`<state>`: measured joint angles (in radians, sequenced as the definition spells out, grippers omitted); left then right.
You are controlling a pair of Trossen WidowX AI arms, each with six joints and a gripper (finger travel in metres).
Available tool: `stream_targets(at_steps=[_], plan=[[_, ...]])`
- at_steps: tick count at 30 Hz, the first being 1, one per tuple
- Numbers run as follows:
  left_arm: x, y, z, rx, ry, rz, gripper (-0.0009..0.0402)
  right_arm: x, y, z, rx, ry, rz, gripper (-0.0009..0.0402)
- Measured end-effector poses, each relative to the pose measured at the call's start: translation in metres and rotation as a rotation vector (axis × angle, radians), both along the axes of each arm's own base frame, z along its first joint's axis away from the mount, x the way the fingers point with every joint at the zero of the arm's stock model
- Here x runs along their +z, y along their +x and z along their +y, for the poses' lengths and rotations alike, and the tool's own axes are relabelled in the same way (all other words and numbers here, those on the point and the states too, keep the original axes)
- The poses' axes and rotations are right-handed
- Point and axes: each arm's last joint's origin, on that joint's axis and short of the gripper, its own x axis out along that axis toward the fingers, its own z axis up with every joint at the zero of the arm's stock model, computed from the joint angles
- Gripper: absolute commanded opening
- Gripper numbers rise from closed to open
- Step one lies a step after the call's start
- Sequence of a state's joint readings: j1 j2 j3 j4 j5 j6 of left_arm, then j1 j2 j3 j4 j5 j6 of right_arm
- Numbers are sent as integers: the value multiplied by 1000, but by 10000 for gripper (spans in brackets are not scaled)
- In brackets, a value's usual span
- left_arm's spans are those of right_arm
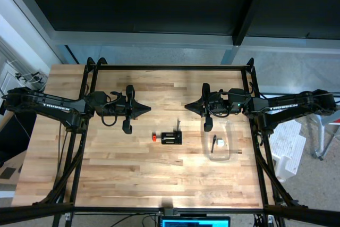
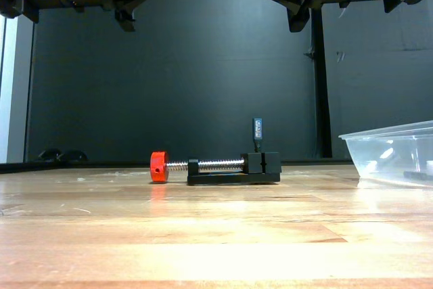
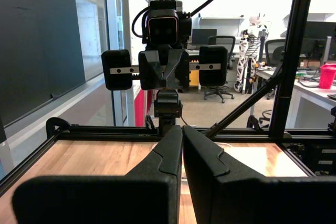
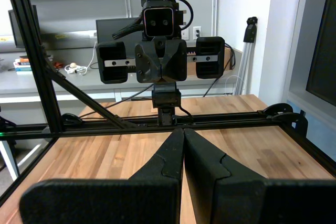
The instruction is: Remove the USB-C connector from taskboard and place in the container
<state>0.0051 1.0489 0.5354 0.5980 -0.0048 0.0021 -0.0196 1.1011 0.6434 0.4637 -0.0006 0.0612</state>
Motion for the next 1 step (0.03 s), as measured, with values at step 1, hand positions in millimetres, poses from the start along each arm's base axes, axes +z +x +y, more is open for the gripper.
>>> stream_targets(at_steps=[1], plan=[[0,0,0,0,0,0,0,0,0,0,0,0,0,0]])
